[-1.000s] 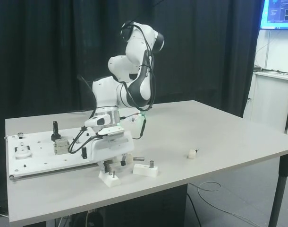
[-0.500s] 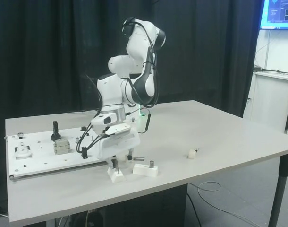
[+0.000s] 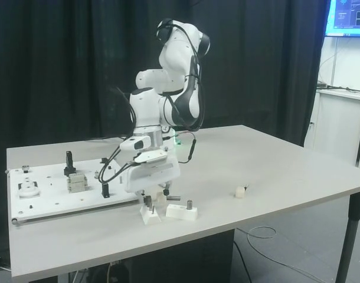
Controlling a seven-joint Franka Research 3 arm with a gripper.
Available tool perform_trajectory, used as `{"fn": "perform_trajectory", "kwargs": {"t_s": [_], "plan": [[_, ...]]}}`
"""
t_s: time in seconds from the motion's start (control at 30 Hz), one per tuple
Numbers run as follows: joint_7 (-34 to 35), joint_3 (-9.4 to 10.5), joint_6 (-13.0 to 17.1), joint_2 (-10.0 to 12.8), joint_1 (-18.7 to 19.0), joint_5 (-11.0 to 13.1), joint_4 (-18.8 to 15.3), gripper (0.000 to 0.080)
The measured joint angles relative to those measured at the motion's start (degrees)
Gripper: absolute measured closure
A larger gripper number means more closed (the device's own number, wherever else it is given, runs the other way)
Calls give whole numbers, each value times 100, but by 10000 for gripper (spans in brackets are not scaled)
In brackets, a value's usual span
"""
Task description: Pick square peg 4.
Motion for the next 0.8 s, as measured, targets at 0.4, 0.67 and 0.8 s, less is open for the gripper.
{"fn": "perform_trajectory", "kwargs": {"t_s": [0.4,0.67,0.8], "plan": [[1322,-265,48,-18,236,-482,-27,3],[1943,-240,41,-33,255,-922,-11,3],[2150,-224,41,-31,254,-1133,22,3]]}}
